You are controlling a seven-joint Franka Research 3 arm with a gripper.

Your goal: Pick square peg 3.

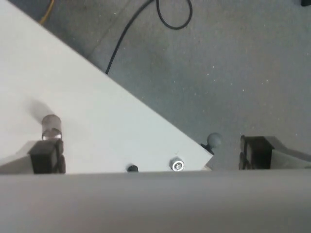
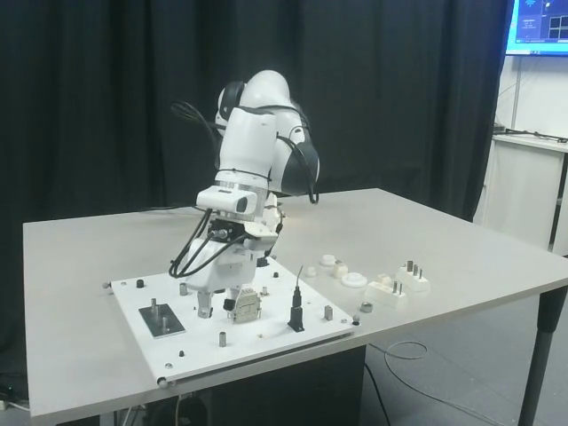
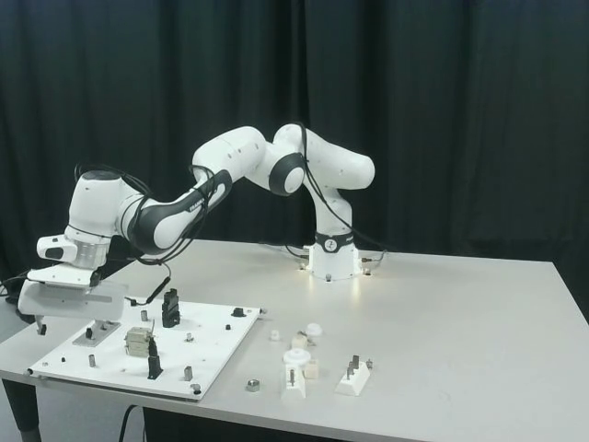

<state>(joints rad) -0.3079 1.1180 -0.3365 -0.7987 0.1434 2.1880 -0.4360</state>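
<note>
I found no legible text, label, brand or number; the writing on the wall screen (image 2: 540,27) was too small to read.

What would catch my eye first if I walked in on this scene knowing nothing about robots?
Most likely the big white robot arm, bolted near the back of the grey table and stretching far out and down. Its gripper hangs just above a white board of small pegs and fittings at the table's near corner. Beside the board lie a few loose small white parts.
</note>
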